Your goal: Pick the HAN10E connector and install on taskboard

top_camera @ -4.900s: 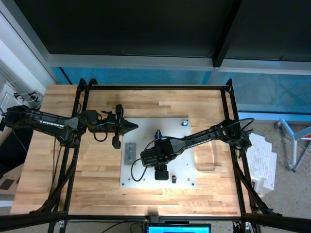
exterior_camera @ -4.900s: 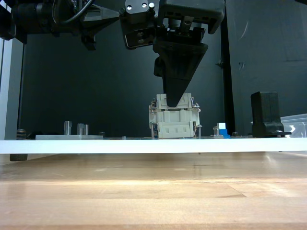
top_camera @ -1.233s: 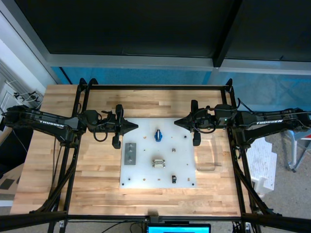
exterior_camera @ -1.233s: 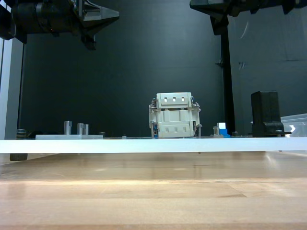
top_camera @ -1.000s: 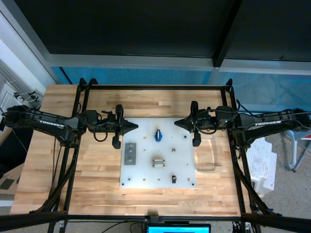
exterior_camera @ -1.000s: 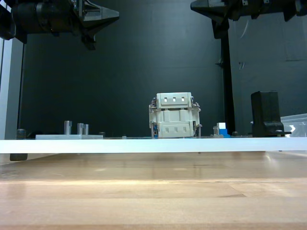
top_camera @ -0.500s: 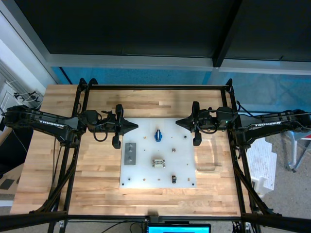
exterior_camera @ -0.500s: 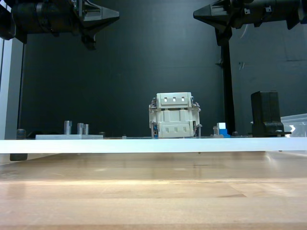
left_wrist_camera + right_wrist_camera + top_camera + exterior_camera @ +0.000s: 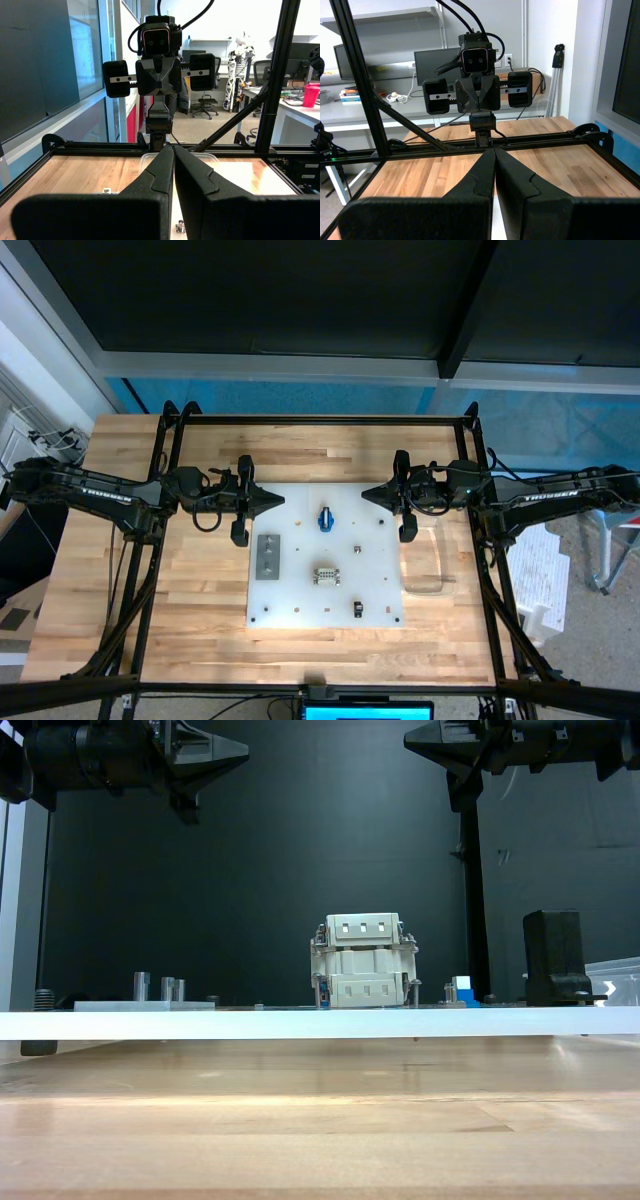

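- The beige connector (image 9: 325, 577) stands upright on the white board (image 9: 300, 540), about midway across it and a little nearer than its middle.
- The right gripper (image 9: 366, 494) hangs in the air over the board's far right part. It is well apart from the connector, farther back and much higher. Its fingers (image 9: 485, 175) are pressed tight together with nothing between them.
- The left gripper (image 9: 279, 500) hangs over the board's far left corner, equally far from the connector. Its fingers (image 9: 162, 170) are also pressed together and empty.
- The two gripper tips point inward, facing each other across the board.
- A grey block (image 9: 268, 557) lies left of the connector, a blue knob (image 9: 325, 518) sits beyond it, and a small black part (image 9: 359, 609) sits near and to its right.
- A clear tray (image 9: 425, 560) lies on the table (image 9: 180, 640) just right of the board.
- From above, the connector's contacts are too small to make out.
- In the low view the connector looks seated on a lower beige piece with metal clips, though the join cannot be confirmed.
- The low view cuts off both arms at its upper edge.
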### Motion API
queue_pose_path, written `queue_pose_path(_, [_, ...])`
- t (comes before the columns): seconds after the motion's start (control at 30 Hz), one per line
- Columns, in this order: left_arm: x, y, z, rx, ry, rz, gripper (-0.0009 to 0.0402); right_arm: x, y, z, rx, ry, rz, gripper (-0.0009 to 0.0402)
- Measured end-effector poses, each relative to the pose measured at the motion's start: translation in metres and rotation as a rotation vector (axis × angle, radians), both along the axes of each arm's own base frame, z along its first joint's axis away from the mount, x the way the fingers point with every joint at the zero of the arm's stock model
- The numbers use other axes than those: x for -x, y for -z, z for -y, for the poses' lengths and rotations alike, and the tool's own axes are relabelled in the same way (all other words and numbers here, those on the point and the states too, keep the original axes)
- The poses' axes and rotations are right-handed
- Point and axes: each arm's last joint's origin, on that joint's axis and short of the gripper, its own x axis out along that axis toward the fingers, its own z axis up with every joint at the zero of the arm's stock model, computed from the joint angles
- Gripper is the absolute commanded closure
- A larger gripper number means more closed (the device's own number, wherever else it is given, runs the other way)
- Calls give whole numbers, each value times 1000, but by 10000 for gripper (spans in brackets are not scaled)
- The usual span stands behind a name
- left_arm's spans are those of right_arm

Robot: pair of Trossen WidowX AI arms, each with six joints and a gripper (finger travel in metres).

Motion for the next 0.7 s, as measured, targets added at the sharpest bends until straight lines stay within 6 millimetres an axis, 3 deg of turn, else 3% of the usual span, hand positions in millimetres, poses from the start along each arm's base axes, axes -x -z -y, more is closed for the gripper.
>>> queue_pose_path(0.7, [0, 0, 0, 0, 0, -1, 392, 1, 7, 3, -5, -10, 13, 393])
